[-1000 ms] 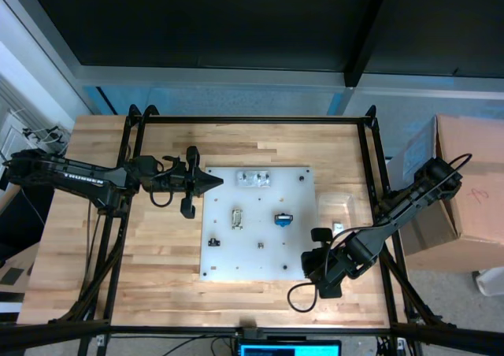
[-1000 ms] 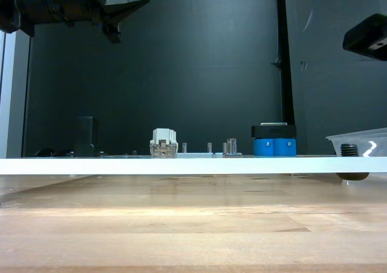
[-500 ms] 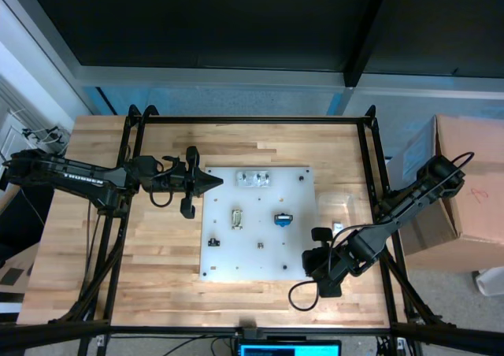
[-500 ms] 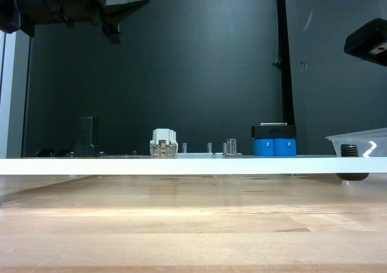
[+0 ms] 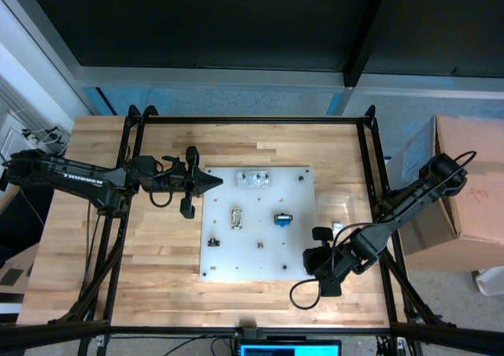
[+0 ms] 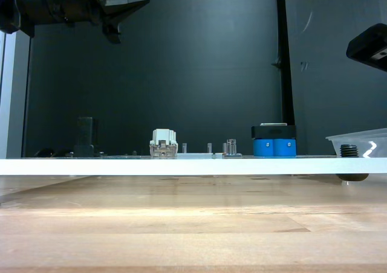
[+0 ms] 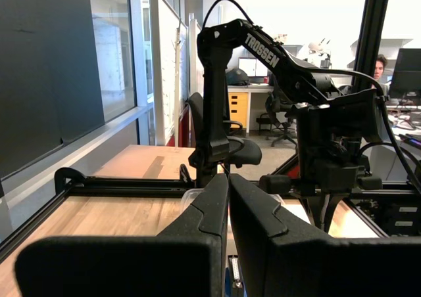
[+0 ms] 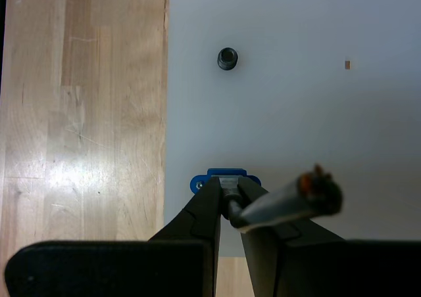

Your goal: Pick the RJ45 connector and install on the taskboard

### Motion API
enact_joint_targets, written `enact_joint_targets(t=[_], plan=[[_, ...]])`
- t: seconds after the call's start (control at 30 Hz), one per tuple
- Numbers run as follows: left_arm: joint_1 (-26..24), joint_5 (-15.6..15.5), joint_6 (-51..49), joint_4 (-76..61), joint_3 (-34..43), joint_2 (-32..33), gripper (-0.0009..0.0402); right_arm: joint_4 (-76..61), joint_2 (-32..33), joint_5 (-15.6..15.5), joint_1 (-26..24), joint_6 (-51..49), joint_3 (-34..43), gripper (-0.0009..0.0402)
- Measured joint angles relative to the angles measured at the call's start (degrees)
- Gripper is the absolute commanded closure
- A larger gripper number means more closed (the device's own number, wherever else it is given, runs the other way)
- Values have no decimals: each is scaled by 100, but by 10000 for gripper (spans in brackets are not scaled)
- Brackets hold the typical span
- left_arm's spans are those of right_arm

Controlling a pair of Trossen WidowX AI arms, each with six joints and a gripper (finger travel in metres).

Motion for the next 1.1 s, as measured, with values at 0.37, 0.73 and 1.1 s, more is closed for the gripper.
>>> enact_joint_targets(t=[0.37, 0.73, 1.1], plan=[[0, 2, 0, 2, 0, 0, 392, -155, 13, -83, -4, 76, 136, 370], [0, 2, 0, 2, 2, 0, 393, -201, 44, -125, 0, 122, 308, 296], [0, 2, 0, 0, 2, 0, 392, -426, -236, 107, -7, 133, 450, 211]])
